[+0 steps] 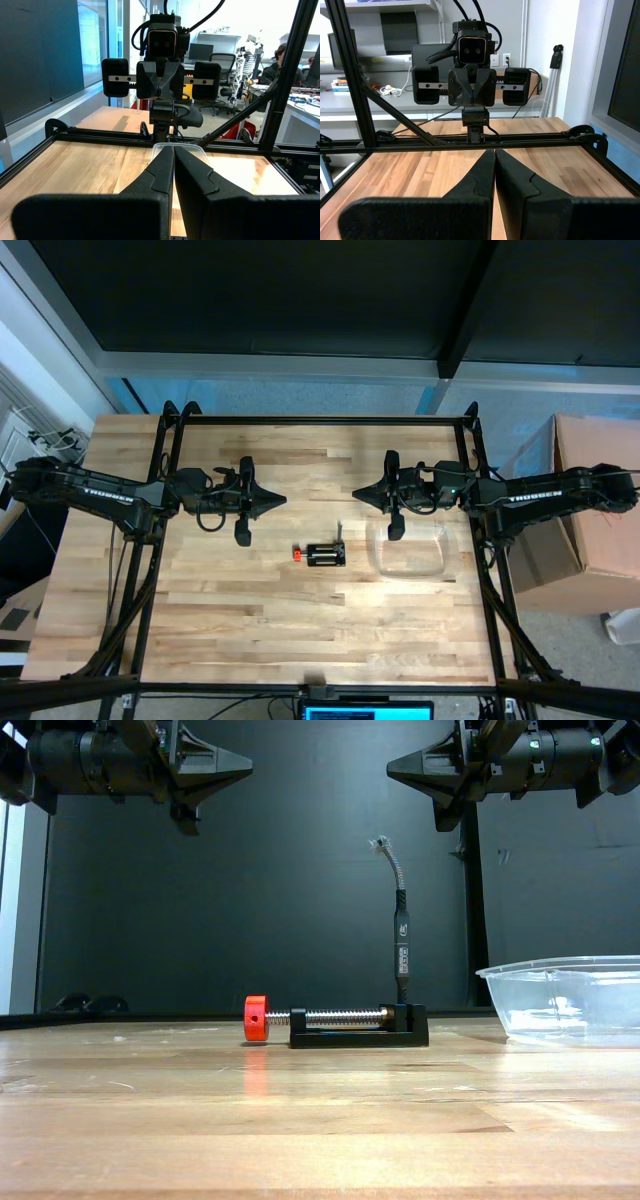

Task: Remove the USB-C connector from the USB-C receptacle and place in the container

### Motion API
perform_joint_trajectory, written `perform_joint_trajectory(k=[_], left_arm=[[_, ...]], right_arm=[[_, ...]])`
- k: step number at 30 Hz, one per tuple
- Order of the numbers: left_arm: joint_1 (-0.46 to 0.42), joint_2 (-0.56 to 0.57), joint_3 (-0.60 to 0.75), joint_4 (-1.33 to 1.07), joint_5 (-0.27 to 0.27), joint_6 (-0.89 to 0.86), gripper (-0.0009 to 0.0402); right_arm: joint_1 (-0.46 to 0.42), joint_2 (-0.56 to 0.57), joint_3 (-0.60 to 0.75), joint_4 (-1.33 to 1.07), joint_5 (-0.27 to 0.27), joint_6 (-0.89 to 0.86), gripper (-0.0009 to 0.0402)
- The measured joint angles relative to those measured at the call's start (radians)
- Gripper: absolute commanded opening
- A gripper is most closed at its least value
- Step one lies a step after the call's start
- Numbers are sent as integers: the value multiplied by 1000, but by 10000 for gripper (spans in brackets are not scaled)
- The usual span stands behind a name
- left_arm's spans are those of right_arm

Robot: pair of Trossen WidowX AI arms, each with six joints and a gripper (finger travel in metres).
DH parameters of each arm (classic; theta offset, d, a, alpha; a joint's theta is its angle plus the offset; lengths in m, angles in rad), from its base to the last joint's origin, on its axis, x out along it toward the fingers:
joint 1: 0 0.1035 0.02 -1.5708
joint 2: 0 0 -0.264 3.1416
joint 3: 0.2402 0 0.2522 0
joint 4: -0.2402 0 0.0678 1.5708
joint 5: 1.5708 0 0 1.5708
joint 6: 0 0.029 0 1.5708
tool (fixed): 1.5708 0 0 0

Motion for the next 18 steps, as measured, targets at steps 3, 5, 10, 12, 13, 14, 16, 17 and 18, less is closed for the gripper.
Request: perform_joint_trajectory(k=[3,5,10,12,13,14,16,17,18], left_arm=[[0,0,0,0,0,0,0],[0,0,0,0,0,0,0],[0,0,0,0,0,0,0],[0,0,0,0,0,0,0],[0,0,0,0,0,0,0],[0,0,0,0,0,0,0],[0,0,0,0,0,0,0],[0,0,0,0,0,0,0],[0,0,0,0,0,0,0]], right_arm=[[0,0,0,0,0,4,0],[0,0,0,1,0,8,0],[2,0,0,2,0,8,0],[5,0,2,0,-1,8,0],[7,0,8,-10,-1,8,0],[11,0,17,-24,-1,8,0],[15,0,45,-79,-1,8,0],[17,0,65,-123,-1,8,0],[22,0,90,-182,-2,8,0]])
